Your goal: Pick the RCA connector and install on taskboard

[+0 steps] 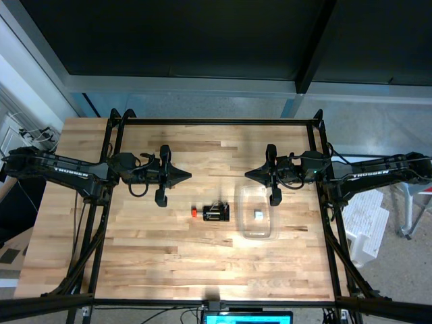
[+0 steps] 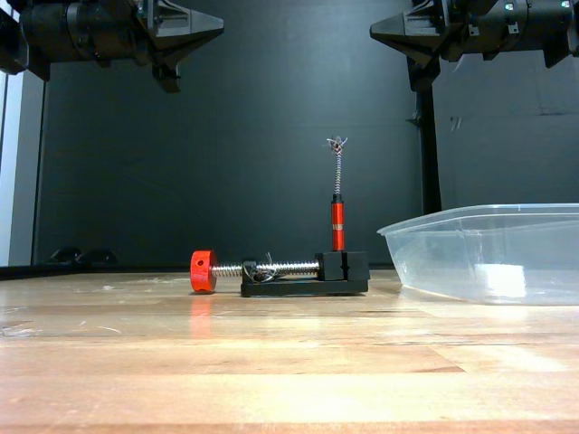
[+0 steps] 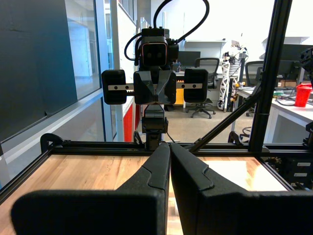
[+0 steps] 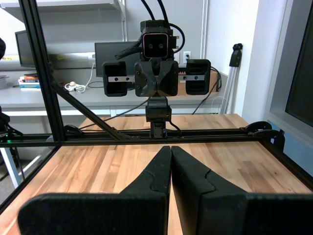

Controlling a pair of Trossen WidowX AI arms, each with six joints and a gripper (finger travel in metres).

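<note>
Above table (image 1: 169,260): left gripper (image 1: 187,175), right gripper (image 1: 247,175) pinched closed.

The taskboard (image 1: 217,213), a small black block, lay flat just 3 o'clock of the table's (image 1: 135,256) centre, red knob (image 1: 194,212) at its 9 o'clock end, slim red pin (image 2: 336,226) upright toward 3 o'clock.

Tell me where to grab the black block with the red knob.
Take the black block by its long flat sides, mid-length, probably coming straight down from above: the upright spring pin crowds one end. The left gripper and right gripper hang shut high above, to either side.
</note>
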